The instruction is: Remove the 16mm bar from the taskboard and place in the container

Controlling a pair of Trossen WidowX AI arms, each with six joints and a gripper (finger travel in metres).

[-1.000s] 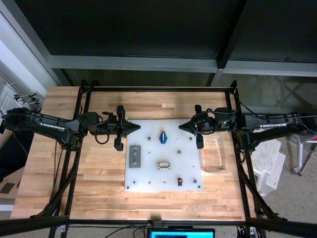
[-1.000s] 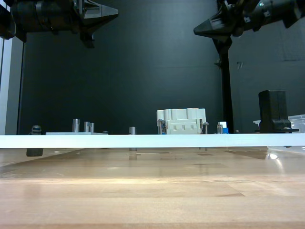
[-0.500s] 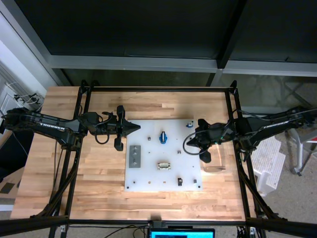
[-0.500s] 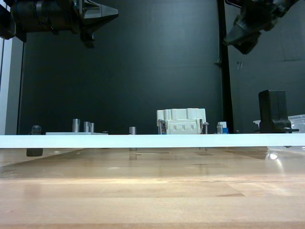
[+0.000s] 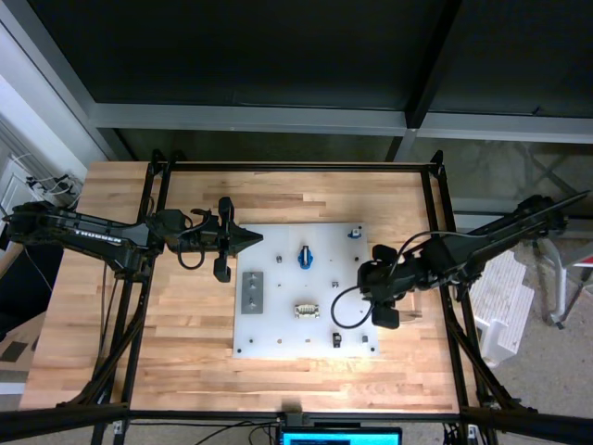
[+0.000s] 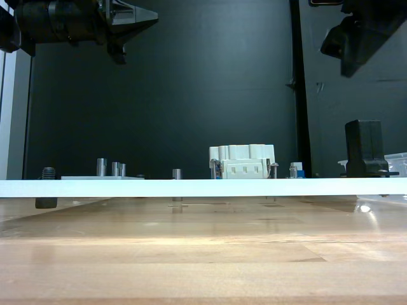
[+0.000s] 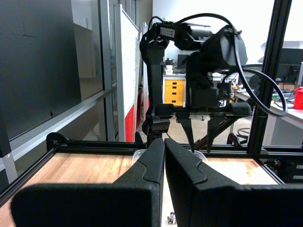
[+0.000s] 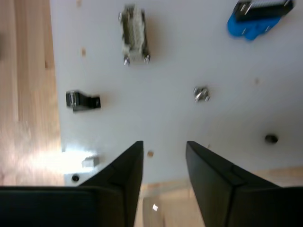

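The white taskboard point(image 5: 278, 315) lies mid-table. Several small stubs stand on it. The short grey one point(image 5: 332, 277) point(image 8: 202, 93) looks like the 16mm bar, though I cannot be sure. A dark spot point(image 8: 271, 138) lies further along the board. My right gripper point(image 8: 163, 156) point(image 5: 361, 298) hangs open and empty above the board's right edge, a little short of that stub. The clear container point(image 5: 415, 311) sits right of the board, partly hidden under the right arm. My left gripper point(image 5: 252, 239) point(image 7: 164, 158) is shut and empty, held high off the board's far left corner.
On the board are a grey block point(image 5: 252, 290), a blue knob point(image 5: 305, 257), a silver connector point(image 5: 306, 309) and a black clip point(image 5: 337, 338). A black frame point(image 5: 432, 232) runs around the table. A screen point(image 5: 341, 436) shows at the near edge.
The right arm swung from the board's far right corner toward the near side along its right edge, turning its gripper downward. The left arm has stayed still.
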